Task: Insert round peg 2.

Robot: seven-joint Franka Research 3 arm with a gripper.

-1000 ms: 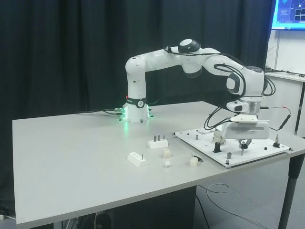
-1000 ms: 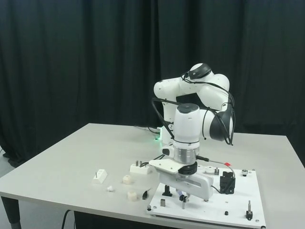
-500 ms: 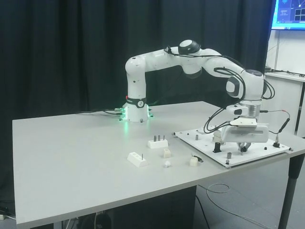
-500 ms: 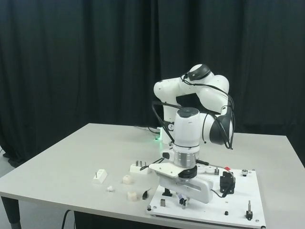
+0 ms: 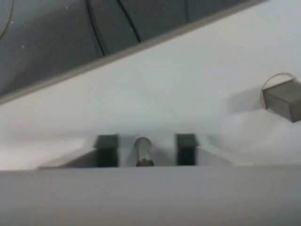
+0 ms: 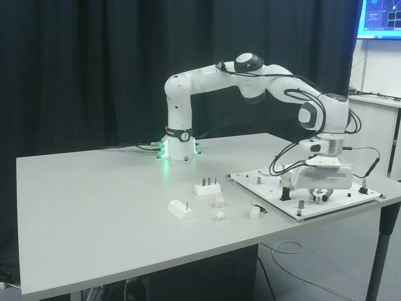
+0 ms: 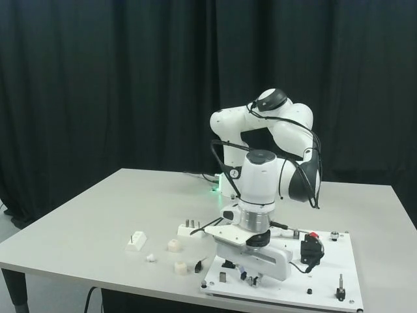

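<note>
You have the smooth grey table [image 6: 94, 194] carrying a flat white board [image 6: 332, 204], with the white, rounded arm [image 7: 264, 173] bent low over it. Your gripper [image 5: 146, 149] sits close above the board, its two square black fingers [image 5: 107, 149] closed narrow on the round peg [image 5: 143, 150], a small grey metallic cylinder standing upright between them. Just beside it on the board, a blocky grey square peg [image 5: 282, 98] stands apart.

The arm [image 6: 250, 78] was white with black joint caps, and green light glowed at its base [image 6: 177, 149]. The desk [image 6: 94, 188] was plain grey, the board [image 7: 326, 287] white, the curtain [image 7: 130, 78] black.
</note>
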